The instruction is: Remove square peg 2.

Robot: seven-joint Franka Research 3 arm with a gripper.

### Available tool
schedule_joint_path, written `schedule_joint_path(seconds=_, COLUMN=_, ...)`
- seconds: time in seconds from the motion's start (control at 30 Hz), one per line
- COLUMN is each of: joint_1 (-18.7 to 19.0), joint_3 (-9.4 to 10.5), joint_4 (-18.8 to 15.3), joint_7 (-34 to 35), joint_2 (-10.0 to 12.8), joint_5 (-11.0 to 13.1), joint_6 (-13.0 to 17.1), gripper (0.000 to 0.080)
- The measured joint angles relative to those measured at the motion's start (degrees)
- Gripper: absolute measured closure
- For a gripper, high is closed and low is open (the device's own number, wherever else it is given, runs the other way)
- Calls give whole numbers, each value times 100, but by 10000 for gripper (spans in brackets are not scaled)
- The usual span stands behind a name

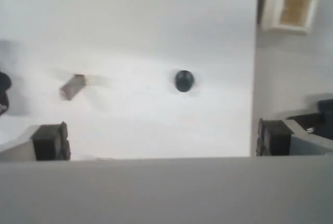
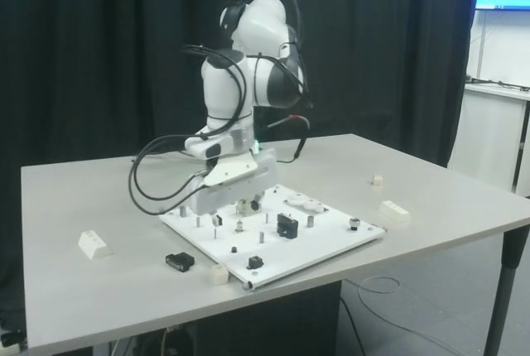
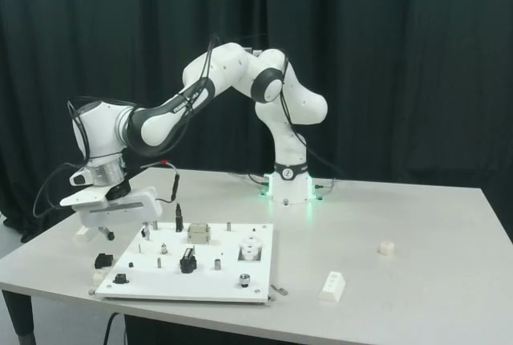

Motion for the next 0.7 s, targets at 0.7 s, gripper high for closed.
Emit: schedule_joint_path(seconds=0.7, joint_1=565, joint_3=-148, joint_4=-810, joint_7=684, joint_2=-290, joint_5=-120, joint_6=378, gripper=3)
